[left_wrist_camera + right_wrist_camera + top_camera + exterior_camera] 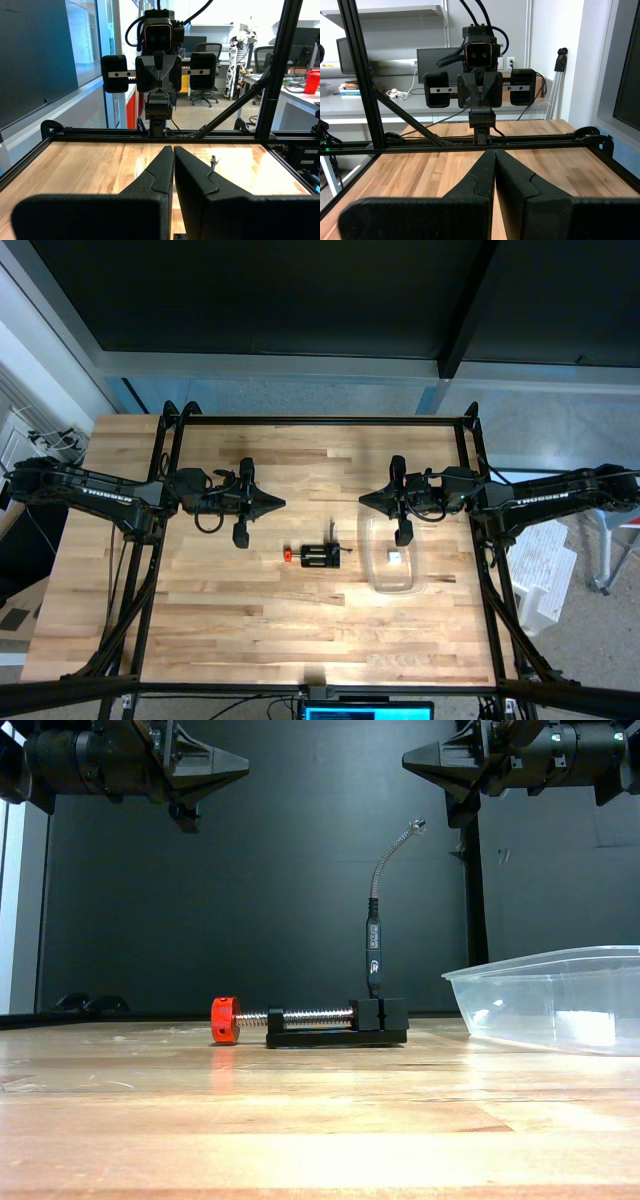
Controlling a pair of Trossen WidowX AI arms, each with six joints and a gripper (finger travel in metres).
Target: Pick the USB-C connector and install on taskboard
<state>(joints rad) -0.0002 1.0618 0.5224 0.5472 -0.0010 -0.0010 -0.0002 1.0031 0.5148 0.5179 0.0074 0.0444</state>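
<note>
The left pincer (275,504) and the right pincer (368,501) both hang high above the table (250,630), tips pressed together, holding nothing. The plug (373,945) stands upright on the block (337,1025), at the end away from its red knob (224,1020). It looks light and thin, with a bendy springy tail (385,855). I would grip the stiff dark body.

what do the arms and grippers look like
The left arm and right arm are matte black with white Trossen lettering and looped black cables. The left gripper and right gripper, hovering face to face above the table, are black wedges tapering to points.
</note>
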